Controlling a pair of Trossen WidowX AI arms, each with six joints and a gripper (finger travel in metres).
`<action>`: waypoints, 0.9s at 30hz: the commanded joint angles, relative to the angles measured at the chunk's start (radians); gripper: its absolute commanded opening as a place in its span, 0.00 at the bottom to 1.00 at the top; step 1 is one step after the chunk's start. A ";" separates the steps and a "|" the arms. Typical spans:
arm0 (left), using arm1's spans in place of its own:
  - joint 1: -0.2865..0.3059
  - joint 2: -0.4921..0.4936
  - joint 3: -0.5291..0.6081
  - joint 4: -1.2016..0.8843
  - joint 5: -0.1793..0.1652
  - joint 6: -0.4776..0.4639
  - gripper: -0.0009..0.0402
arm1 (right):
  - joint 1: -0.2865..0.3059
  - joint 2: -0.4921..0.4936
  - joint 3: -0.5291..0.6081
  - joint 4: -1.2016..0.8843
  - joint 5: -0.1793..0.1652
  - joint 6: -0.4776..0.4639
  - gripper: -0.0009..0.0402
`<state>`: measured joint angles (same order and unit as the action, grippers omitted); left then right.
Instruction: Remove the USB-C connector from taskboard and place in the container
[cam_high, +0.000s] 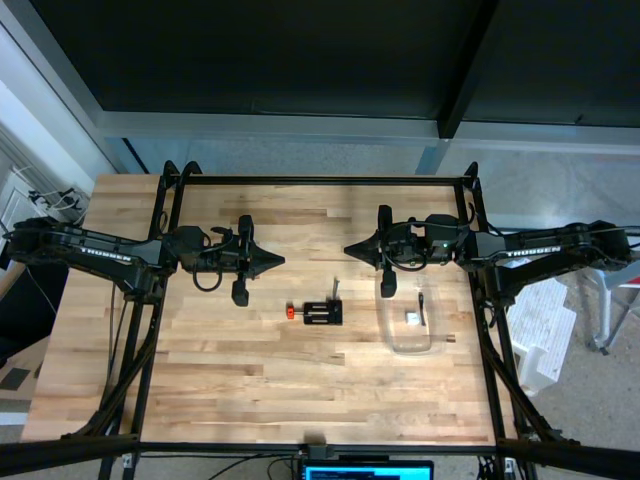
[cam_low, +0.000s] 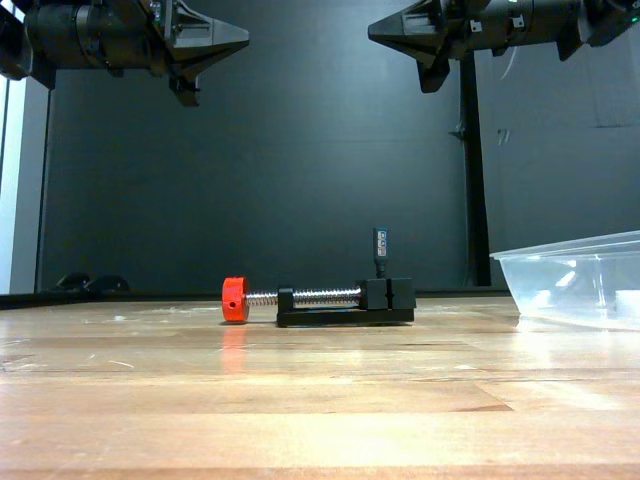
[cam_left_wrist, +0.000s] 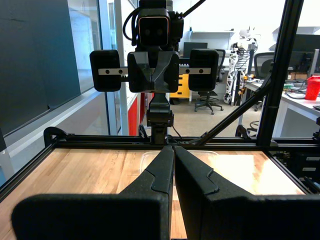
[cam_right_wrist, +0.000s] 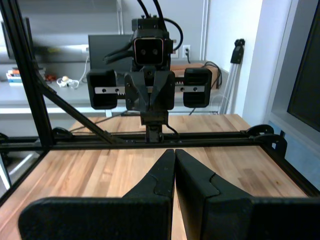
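Connector (cam_high: 422, 307): dark stick lying in container (cam_high: 400, 343), just beside white cube (cam_high: 411, 317); looks delivered.
Taskboard (cam_high: 322, 312): on surface (cam_high: 250, 370), near container; slim upright piece (cam_low: 380, 248) stands clamped in it, can't tell what it is.
Left tool (cam_high: 281, 261): pressed together, empty, high over surface, apart from taskboard.
Right tool (cam_high: 347, 249): pressed together, empty, high, near container's far end.
Risk: a low sweep clips the light container's rim and tips connector out.
Risk: upright piece gets mistaken for the target, causing a needless regrasp.
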<state>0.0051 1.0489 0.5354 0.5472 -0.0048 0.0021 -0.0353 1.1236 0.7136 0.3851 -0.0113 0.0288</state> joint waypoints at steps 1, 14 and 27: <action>0.000 0.000 0.000 0.000 0.000 0.000 0.02 | 0.000 0.000 -0.021 0.040 0.002 0.016 0.02; 0.000 0.000 0.000 0.000 0.000 0.000 0.02 | 0.000 0.000 -0.058 0.093 0.001 0.014 0.02; 0.000 0.000 0.000 0.000 0.000 0.000 0.02 | 0.001 0.000 -0.088 0.129 0.002 0.015 0.02</action>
<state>0.0051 1.0489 0.5358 0.5472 -0.0048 0.0021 -0.0349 1.1236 0.6212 0.5121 -0.0101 0.0437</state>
